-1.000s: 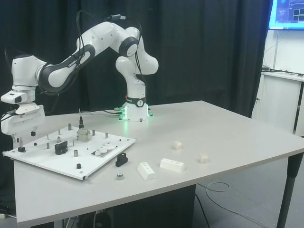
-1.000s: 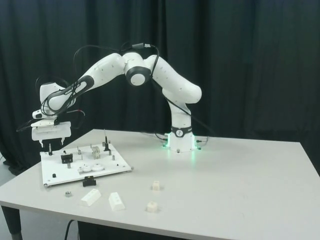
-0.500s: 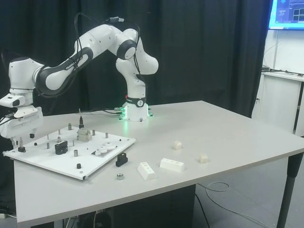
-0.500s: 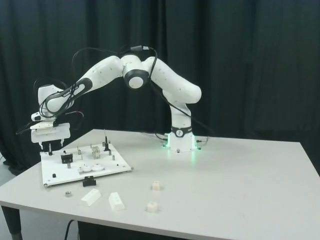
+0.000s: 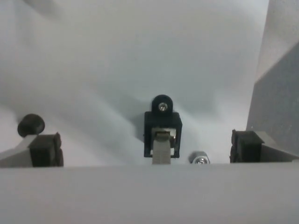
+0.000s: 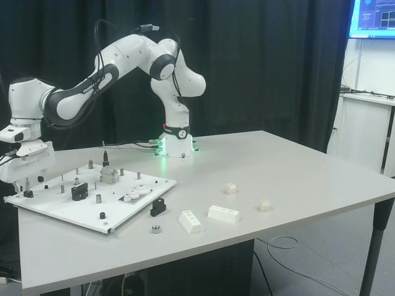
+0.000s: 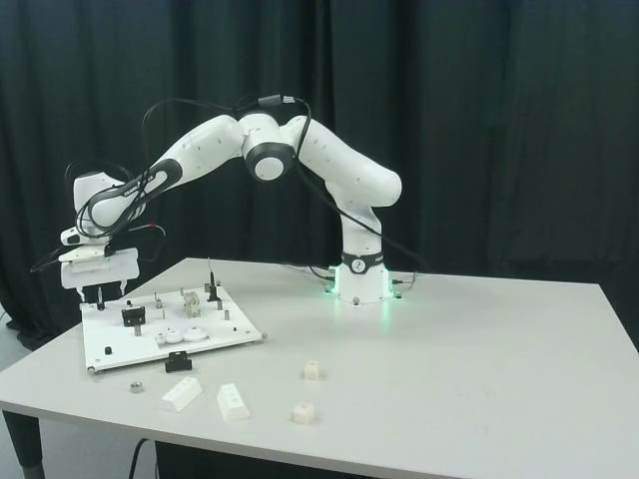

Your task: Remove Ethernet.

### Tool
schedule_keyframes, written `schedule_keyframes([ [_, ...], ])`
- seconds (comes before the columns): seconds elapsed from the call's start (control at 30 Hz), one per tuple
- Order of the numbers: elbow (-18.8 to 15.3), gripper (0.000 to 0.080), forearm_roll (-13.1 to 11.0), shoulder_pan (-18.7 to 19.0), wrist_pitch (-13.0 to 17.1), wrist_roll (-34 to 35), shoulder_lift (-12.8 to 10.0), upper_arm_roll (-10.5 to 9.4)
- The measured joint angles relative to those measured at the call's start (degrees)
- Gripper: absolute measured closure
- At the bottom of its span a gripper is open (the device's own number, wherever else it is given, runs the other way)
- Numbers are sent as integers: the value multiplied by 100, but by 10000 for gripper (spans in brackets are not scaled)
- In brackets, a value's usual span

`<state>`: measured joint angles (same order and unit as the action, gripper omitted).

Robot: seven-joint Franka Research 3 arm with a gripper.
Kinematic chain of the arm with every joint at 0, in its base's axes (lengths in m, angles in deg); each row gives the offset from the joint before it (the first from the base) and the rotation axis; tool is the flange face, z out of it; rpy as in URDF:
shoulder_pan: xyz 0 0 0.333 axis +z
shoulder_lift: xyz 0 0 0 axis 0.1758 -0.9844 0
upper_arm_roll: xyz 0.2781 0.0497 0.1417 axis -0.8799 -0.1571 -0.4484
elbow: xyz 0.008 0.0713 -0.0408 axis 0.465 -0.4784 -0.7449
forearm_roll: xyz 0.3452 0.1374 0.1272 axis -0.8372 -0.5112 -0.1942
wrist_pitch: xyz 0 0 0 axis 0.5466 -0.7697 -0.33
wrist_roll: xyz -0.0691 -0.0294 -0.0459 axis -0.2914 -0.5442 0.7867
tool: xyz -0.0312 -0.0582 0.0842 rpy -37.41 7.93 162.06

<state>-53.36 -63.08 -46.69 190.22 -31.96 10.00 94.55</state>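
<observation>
Room: black curtains hung behind a grey table, leaving the arm and the parts easy to pick out.
Board: a white board lay near one end of the table with pegs, a block and small fittings fixed upright on it, apparently so each could be pulled off from above.
Arm: the white arm reached far out from its base, lit green at the foot, to hang its wrist over the board's far corner.
Gripper: the gripper was spread wide, one black pad on each side of the plug and neither touching it; it held nothing.
Ethernet plug: the grey plug sat pushed into a black socket screwed to the board, midway between the pads, which suggested the gripper had been lined up to close on it.
Nearby on the board: a black knob stood beside one pad and a small screw just beside the socket, both close enough to get in the way of a closing finger.
Loose parts: white blocks and a nut lay on the table well apart from the board, out of the arm's path.
Progress: by my reading the plug was not yet gripped, so the removal was at the approach step.
</observation>
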Motion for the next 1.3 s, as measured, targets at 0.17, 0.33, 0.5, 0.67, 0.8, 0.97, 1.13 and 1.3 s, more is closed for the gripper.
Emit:
schedule_keyframes([
  [0.17,34,3,-13,-44,0,1,-25,-34],
  [0.33,68,3,-28,-108,0,10,-37,-88],
  [0.5,76,3,-51,-146,0,13,-41,-115],
  [0.67,76,3,-93,-152,-1,13,-51,-115],
  [0.8,76,3,-103,-155,-2,13,-58,-117],
  [0.97,78,3,-117,-156,-4,13,-71,-118],
  [1.13,90,3,-122,-157,-4,13,-93,-118],
  [1.3,95,3,-131,-157,-5,13,-104,-118],
])
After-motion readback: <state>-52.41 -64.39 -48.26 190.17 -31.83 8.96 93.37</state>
